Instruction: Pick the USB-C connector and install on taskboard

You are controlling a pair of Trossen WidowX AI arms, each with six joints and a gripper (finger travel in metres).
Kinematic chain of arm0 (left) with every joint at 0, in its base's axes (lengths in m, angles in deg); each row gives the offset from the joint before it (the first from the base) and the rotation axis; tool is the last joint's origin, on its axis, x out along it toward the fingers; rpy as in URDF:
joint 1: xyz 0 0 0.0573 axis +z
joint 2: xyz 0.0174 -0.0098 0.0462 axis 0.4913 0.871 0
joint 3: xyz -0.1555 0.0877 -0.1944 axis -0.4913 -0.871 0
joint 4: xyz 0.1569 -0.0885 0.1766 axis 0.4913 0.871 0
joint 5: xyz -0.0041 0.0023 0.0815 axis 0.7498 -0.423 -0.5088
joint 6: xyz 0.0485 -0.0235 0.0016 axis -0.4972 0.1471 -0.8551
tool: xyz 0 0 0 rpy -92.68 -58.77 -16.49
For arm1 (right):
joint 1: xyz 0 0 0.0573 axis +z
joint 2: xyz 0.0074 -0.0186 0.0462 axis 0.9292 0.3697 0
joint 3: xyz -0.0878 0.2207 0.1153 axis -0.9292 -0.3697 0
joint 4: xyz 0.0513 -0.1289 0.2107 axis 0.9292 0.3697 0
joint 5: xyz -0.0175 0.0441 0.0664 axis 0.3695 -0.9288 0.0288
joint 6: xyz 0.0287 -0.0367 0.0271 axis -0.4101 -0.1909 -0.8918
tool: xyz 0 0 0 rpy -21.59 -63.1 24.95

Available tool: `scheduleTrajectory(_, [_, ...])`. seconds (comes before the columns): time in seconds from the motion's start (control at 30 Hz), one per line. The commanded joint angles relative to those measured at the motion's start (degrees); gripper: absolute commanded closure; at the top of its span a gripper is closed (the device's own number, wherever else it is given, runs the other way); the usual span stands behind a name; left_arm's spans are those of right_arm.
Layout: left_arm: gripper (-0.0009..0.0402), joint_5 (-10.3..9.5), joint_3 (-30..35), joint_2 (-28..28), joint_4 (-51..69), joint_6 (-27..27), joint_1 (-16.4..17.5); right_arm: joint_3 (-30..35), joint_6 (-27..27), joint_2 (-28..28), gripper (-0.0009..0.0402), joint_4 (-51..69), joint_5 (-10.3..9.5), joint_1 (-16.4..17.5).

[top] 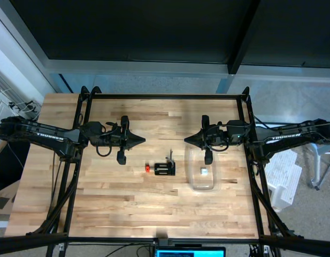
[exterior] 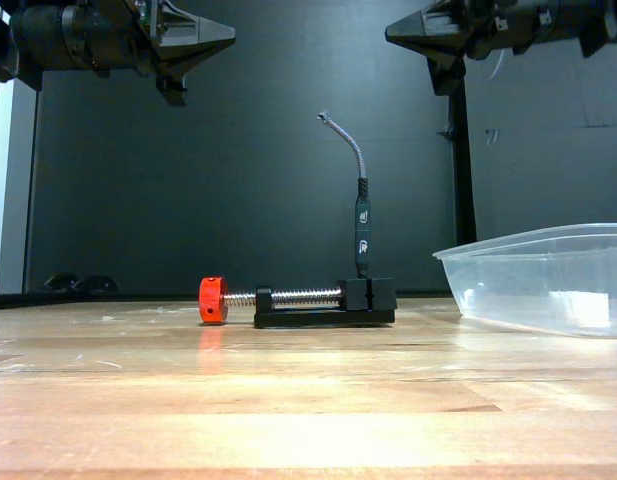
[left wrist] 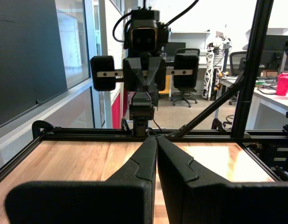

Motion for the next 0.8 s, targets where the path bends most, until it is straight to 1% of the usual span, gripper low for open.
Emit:
scheduleTrajectory(0.03, [0.0393, 0.00, 0.00, 0.00, -0.02, 0.00, 0.00, -2.19, -0.11, -0.57, 0.0393, -3.26, -0.17, -0.76])
scheduleTrajectory(0.13, [0.0393, 0.00, 0.00, 0.02, 0.00, 0.00, 0.02, -3.08, -0.48, -1.07, 0.0393, -4.90, 0.04, -0.85])
scheduleTrajectory(0.2, [0.0393, 0.00, 0.00, 0.02, 0.00, 0.00, 0.00, -3.10, -1.01, -1.18, 0.0393, -5.70, -0.55, -0.85])
scheduleTrajectory(0.23, [0.0393, 0.00, 0.00, 0.02, -0.02, 0.00, 0.00, -3.10, -1.20, -1.29, 0.0393, -6.12, -1.18, -0.85])
scheduleTrajectory(0.4, [0.0393, 0.00, 0.00, 0.02, -0.02, 0.00, 0.00, -3.30, -1.33, -1.33, 0.0393, -6.99, -1.75, -0.92])
scheduleTrajectory(0.67, [0.0393, 0.00, 0.00, 0.00, 0.00, 0.00, 0.02, -5.22, -1.53, -1.33, 0.0393, -8.52, -1.81, -2.21])
scheduleTrajectory(0.73, [0.0393, 0.00, 0.00, 0.00, 0.00, 0.00, 0.00, -5.25, -1.64, -1.33, 0.0393, -8.57, -2.89, -2.23])
scheduleTrajectory(0.8, [0.0393, 0.00, 0.00, 0.02, -0.02, 0.00, 0.00, -5.27, -1.86, -1.33, 0.0393, -8.63, -3.08, -2.25])
